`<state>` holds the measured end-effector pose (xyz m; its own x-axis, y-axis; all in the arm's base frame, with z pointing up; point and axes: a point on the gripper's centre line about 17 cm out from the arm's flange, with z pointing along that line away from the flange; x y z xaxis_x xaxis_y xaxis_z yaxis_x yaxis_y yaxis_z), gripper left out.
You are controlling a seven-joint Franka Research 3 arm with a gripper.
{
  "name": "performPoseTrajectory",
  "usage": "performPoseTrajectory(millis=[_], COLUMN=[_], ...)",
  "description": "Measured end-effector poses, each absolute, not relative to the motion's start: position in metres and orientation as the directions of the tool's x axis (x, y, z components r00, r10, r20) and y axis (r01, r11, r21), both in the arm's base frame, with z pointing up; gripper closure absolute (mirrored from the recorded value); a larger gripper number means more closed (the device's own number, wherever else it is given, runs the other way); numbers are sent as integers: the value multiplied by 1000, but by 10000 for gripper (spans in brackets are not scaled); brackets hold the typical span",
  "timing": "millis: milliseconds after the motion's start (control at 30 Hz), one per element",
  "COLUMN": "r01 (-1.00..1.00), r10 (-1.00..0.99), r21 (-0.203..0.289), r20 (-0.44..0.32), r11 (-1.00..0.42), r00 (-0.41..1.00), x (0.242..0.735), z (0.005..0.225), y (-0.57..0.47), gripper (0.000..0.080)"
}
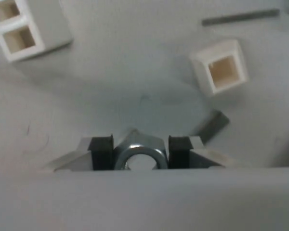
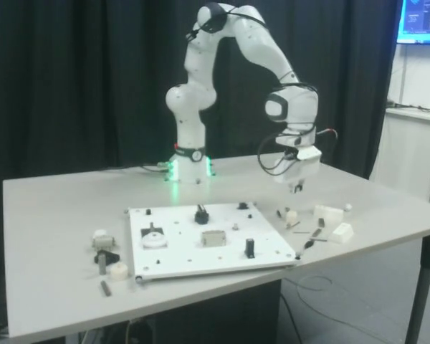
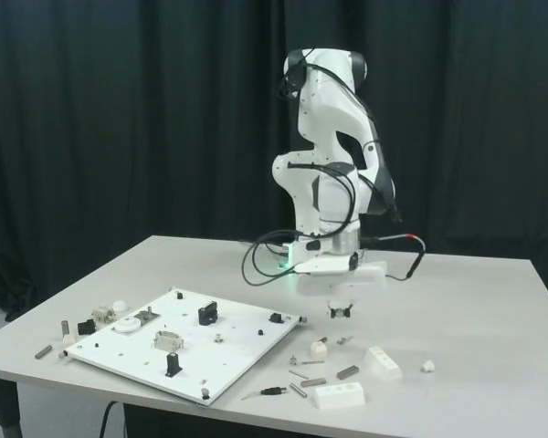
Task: Place bolt 4.
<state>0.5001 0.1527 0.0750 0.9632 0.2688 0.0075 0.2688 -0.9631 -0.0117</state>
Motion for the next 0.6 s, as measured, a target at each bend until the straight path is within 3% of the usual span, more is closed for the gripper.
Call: performPoseTrajectory(millis=[600], r01=[357], r10=[356], r21=[5], r20=[-37], r11=[-934], r00=[934], x=[503], z=[35], y=[174], gripper=[561])
